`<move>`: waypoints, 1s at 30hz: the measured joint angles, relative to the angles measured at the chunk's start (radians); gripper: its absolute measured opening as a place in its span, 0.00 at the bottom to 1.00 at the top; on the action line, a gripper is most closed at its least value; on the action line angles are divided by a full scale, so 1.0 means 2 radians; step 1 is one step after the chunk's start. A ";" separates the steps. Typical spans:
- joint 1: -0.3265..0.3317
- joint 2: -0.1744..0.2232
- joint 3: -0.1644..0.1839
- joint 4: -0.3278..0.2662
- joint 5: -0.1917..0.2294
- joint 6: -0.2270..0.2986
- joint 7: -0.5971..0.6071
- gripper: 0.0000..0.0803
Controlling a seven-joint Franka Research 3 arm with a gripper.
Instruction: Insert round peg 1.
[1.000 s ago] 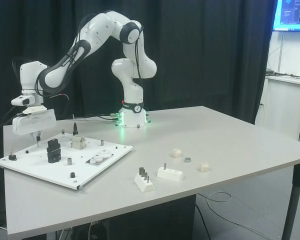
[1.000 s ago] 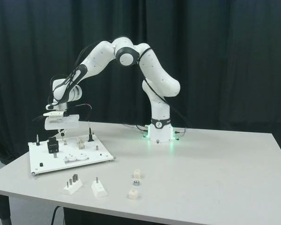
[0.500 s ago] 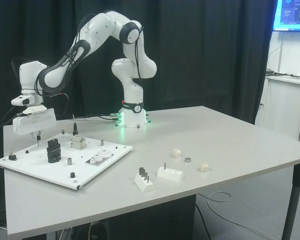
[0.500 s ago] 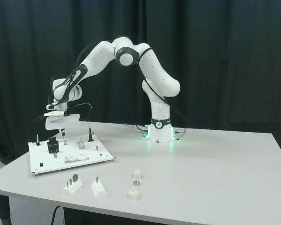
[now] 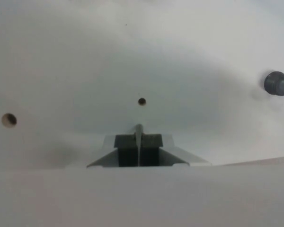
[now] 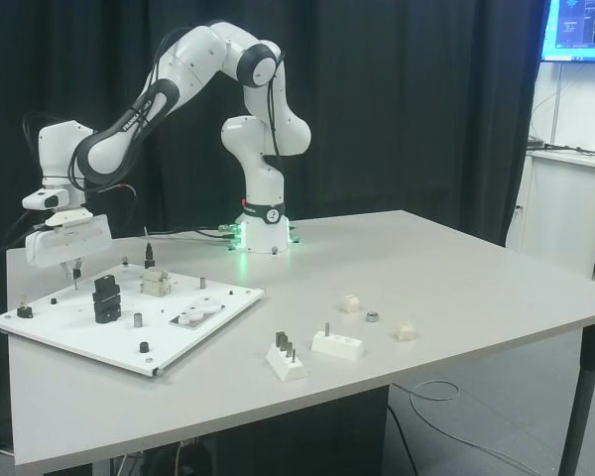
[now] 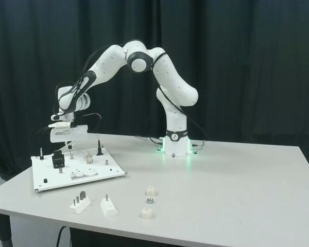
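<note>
Round peg 1 [image 5: 138, 131] is pinched upright in the hand [image 5: 138, 150], hovering over the white board [image 6: 228, 297], just short of a small hole [image 5: 142, 101]. Best to centre the tip over that hole, keep it vertical, then lower slowly.

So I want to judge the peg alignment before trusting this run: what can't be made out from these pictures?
- Wrist view: most of the peg is hidden between the gripper fingers; only its tip shows.
- Wrist view: the depth of the small hole in the white board cannot be read.
- Both room views: the peg is too small to judge its gap above the board.
</note>
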 joint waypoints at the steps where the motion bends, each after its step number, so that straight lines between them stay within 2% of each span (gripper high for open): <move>1: 0.000 0.000 0.000 0.000 0.000 0.000 0.000 0.02; 30: 0.005 0.000 0.000 0.000 0.003 -0.001 0.001 0.02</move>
